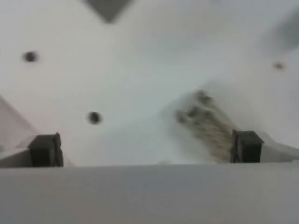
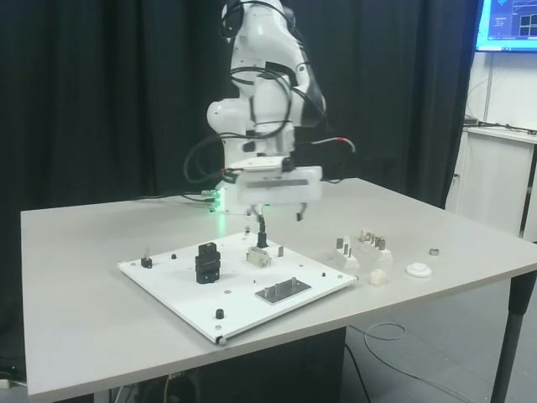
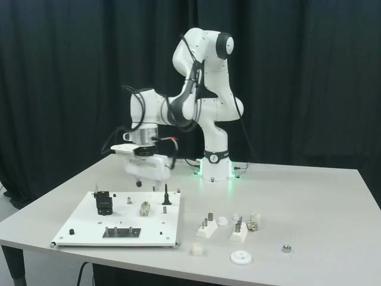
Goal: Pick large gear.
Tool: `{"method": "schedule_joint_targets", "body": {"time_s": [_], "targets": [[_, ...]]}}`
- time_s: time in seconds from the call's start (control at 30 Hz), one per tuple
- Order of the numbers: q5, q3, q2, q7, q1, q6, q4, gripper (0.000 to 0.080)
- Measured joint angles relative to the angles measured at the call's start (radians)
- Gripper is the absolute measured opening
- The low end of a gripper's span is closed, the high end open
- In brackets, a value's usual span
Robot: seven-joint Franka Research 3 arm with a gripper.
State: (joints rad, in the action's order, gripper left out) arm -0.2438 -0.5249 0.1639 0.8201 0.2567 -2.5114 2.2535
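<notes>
- Wrist view shows the claw (image 1: 145,148) spread wide with nothing between its fingers, over the white board (image 1: 140,70).
- From the room views, the claw (image 3: 152,179) hangs above the back edge of the white board (image 3: 83,229).
- The large gear (image 3: 241,257) lies flat on the grey worktop (image 3: 321,202), near its front edge, well apart from the claw.
- Nothing is picked yet. The arm has to go over to the gear, come down, and grab it.

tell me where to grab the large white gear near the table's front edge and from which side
Grip the large gear across its outer rim, coming straight down from above: it lies flat on the grey table, apart from the other parts, with its toothed edge free all round.
</notes>
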Motion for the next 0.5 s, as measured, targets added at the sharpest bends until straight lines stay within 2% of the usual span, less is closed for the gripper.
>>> {"method": "schedule_joint_targets", "body": {"time_s": [0.13, 0.5], "targets": [[0.0, 0.038, 0.022, 0.0, 0.018, -0.016, -0.018, 0.08], [0.0, 0.145, 0.098, -0.016, 0.076, -0.016, -0.093, 0.08]]}}
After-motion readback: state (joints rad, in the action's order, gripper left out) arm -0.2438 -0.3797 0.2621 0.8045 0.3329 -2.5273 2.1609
